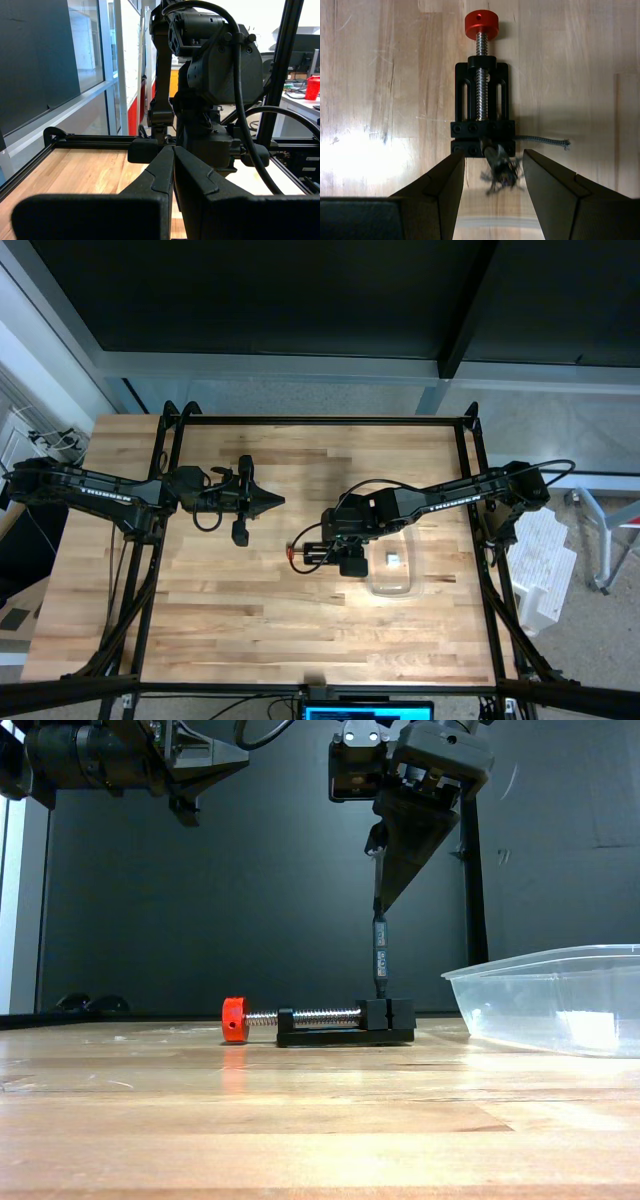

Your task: Remove the USB-C connector from taskboard and place in the container

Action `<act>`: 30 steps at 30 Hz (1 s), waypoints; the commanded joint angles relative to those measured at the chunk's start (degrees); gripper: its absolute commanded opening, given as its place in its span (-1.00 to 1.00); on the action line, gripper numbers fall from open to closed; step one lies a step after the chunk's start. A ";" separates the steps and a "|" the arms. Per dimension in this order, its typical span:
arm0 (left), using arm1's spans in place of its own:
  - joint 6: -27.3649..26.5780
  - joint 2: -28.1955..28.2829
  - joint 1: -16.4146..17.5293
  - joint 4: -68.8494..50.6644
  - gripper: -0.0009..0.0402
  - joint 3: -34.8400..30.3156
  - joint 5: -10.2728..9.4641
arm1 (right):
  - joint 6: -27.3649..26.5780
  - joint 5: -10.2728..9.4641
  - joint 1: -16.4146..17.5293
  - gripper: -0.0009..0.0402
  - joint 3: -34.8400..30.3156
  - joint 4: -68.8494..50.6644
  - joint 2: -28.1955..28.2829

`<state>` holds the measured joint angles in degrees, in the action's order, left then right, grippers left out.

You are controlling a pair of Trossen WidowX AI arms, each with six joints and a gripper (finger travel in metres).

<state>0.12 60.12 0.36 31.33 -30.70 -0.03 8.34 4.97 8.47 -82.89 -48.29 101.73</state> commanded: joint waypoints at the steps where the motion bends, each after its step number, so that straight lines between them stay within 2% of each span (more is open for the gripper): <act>1: 0.00 0.00 0.00 0.02 -0.96 0.00 0.00 | 0.17 0.55 0.07 -0.17 0.35 0.52 0.79; 15: 0.00 0.00 0.00 0.02 -0.96 0.00 0.00 | 0.17 0.59 0.44 -0.17 0.44 2.25 3.61; 23: 0.00 0.00 0.00 0.02 -0.96 0.00 0.00 | 0.20 1.46 0.44 -0.18 0.42 1.97 3.37; 30: 0.00 0.00 0.00 0.02 -0.96 0.00 0.00 | 0.20 1.44 0.46 -0.35 0.42 1.90 3.37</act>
